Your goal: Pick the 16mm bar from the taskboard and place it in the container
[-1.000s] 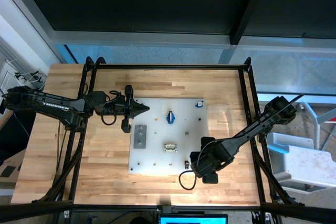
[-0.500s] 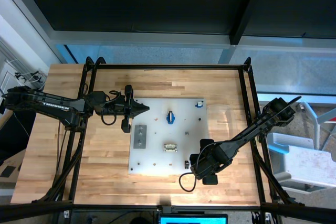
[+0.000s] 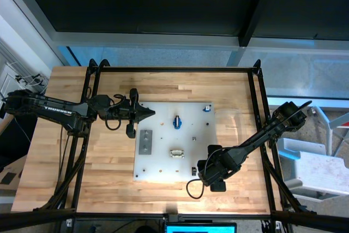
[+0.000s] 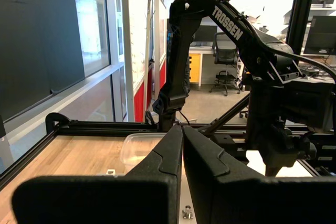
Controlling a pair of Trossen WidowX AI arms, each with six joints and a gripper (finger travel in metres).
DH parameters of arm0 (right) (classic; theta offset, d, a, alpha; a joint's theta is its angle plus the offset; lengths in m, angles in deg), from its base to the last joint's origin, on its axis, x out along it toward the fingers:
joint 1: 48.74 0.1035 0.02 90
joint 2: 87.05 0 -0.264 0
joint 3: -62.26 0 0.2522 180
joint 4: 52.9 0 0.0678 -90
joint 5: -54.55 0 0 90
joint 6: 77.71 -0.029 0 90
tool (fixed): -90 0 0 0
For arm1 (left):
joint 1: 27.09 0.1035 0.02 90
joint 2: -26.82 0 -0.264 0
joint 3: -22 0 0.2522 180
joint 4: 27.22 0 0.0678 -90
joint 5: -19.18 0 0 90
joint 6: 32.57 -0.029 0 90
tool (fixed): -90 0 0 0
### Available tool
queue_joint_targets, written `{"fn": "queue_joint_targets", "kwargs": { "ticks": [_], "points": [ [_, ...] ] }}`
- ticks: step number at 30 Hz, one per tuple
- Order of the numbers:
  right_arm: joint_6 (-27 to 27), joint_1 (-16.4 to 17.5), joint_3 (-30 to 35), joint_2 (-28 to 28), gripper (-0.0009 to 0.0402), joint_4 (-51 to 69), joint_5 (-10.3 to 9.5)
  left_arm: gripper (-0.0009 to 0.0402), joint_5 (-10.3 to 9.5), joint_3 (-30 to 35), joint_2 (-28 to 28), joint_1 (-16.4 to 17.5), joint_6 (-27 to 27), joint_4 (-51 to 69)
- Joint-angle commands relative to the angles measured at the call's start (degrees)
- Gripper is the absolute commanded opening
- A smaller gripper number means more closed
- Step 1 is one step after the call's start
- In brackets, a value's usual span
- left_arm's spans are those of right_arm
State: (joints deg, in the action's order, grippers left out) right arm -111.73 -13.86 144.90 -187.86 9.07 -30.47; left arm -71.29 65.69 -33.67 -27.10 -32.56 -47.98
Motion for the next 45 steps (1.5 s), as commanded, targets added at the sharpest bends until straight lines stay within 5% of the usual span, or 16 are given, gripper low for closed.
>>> {"fn": "queue_joint_targets", "kwargs": {
  "ticks": [1,31,45],
  "points": [
    [-0.04,0.02,0.02,-0.24,0.0205,-0.44,0.00,0.0000,0.02,0.02,0.00,0.00,0.00,-0.02],
    [-0.04,0.02,-0.50,-0.24,0.0056,-1.42,-0.04,0.0000,0.02,0.02,0.00,0.02,0.00,-0.02],
    [-0.07,0.00,-0.39,0.24,0.0020,-1.38,-0.04,0.0000,0.02,0.02,0.00,0.00,0.00,-0.02]
  ]
}}
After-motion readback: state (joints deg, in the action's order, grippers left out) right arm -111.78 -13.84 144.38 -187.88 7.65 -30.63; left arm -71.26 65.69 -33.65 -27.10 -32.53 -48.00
